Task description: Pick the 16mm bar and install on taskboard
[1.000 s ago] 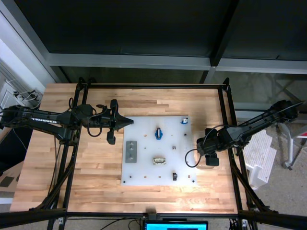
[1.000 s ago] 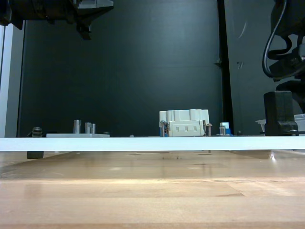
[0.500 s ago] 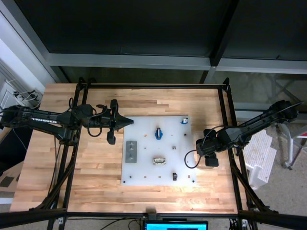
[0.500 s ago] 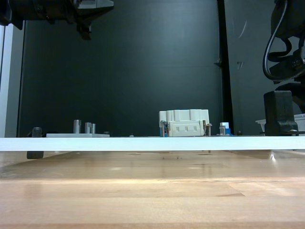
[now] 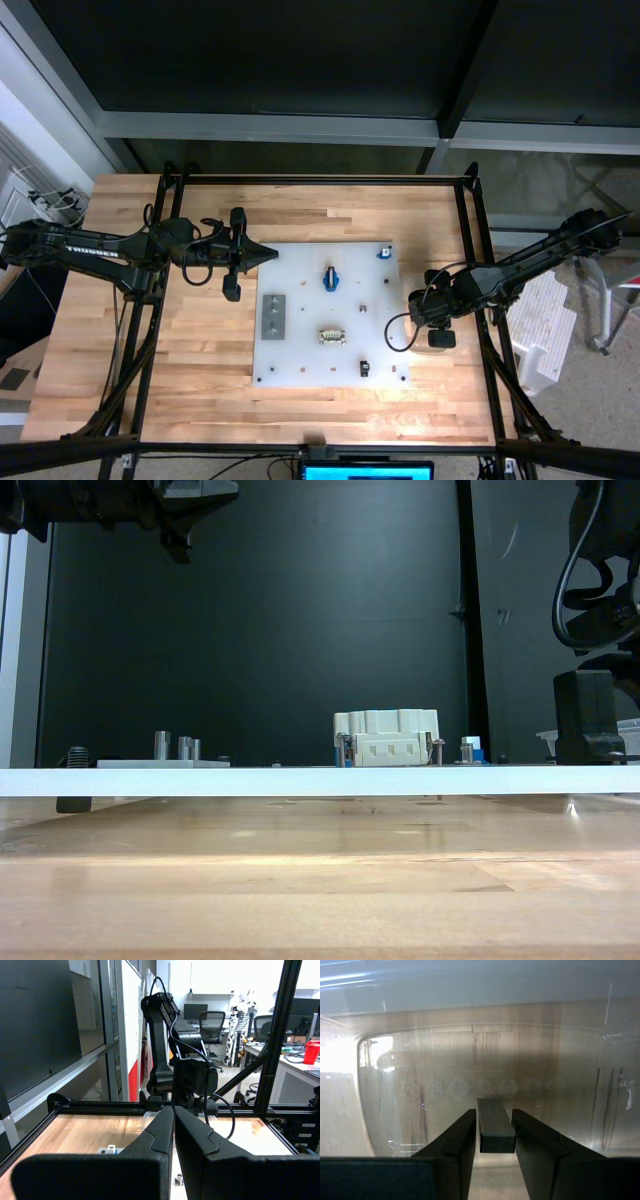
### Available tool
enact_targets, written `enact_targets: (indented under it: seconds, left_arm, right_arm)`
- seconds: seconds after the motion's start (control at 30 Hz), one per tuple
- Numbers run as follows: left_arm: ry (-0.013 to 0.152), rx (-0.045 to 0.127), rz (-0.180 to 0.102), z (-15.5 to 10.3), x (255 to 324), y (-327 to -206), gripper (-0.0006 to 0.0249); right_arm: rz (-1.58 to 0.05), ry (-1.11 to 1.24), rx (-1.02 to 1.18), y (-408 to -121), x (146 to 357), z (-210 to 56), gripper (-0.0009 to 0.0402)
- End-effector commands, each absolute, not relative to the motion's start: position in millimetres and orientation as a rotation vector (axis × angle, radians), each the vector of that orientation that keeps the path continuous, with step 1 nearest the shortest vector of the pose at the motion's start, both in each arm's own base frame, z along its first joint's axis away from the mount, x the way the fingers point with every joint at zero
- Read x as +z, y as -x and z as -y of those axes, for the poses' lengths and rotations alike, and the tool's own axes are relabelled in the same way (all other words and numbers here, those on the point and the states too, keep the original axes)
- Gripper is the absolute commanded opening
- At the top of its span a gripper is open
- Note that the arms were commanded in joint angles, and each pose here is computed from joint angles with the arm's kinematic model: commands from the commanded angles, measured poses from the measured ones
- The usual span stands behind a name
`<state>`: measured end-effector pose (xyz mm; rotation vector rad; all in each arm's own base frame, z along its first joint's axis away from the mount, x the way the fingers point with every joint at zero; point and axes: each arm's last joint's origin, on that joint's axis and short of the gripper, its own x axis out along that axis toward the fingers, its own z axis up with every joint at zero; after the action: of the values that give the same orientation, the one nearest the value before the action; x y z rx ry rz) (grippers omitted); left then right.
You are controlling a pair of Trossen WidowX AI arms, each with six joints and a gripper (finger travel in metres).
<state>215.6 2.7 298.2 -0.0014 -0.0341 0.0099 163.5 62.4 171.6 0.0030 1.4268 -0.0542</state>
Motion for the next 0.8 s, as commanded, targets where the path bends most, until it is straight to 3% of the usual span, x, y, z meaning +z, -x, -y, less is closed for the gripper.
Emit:
enact_targets:
  seconds: [0.03, 0.27, 0.57, 0.8]
  left_arm:
    - [0.001, 0.010, 0.034, -2.8, 298.1, -215.7, 0.0001]
    - [0.001, 0.010, 0.034, -2.8, 298.1, -215.7, 0.0001]
    - [0.001, 0.010, 0.034, -2.7, 298.1, -215.7, 0.0001]
    - [0.001, 0.010, 0.034, -2.8, 298.1, -215.7, 0.0001]
  right_arm:
    - [-1.423, -0.005, -0.052, -164, 173, -63, 0.0056]
    - [-1.419, -0.005, -0.051, -165, 174, -63, -0.0002]
    - [-1.410, -0.008, -0.048, -165, 177, -63, 0.0012]
    - [-1.417, -0.005, -0.050, -167, 204, -64, 0.0012]
